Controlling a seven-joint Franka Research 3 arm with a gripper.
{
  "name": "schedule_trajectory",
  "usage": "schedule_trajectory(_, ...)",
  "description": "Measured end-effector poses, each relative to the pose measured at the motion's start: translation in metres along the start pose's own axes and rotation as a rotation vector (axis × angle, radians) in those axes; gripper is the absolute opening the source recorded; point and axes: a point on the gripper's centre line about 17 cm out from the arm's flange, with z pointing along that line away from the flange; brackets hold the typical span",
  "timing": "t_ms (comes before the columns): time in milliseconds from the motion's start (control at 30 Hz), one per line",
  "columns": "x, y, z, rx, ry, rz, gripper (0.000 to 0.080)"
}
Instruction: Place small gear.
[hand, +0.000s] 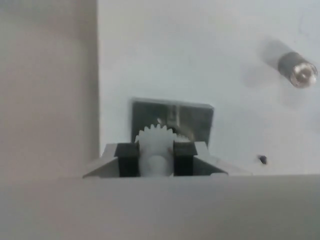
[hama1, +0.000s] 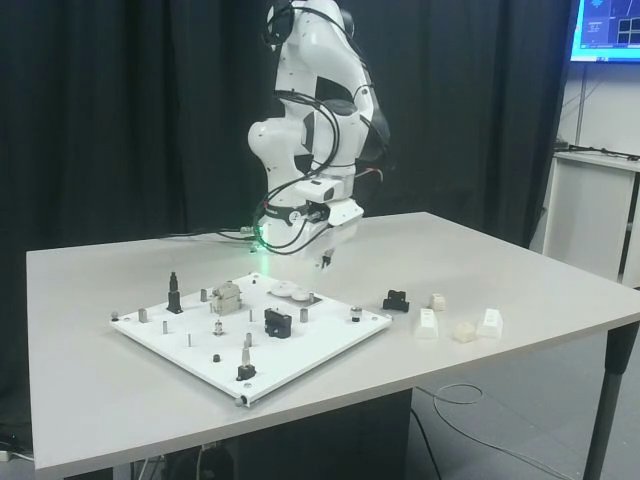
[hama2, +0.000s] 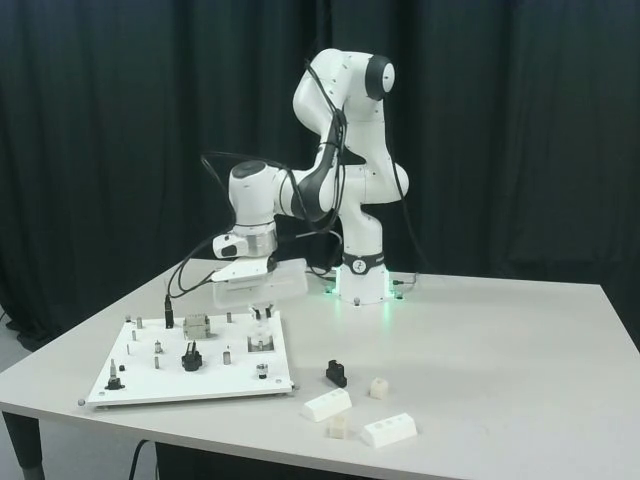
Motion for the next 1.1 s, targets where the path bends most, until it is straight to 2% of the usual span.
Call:
schedule_trajectory(267, 0.027, -0.027, -0.007, 0.013, 0.02, 0.045, 0.0137)
schedule_trajectory(533, 0.066, -0.077, -0.017, 0.026, 0.042, 0.067, 0.0137)
schedule_trajectory(1100, 0.134, -0.183, -0.028, 0.009, 0.052, 0.047, 0.0137)
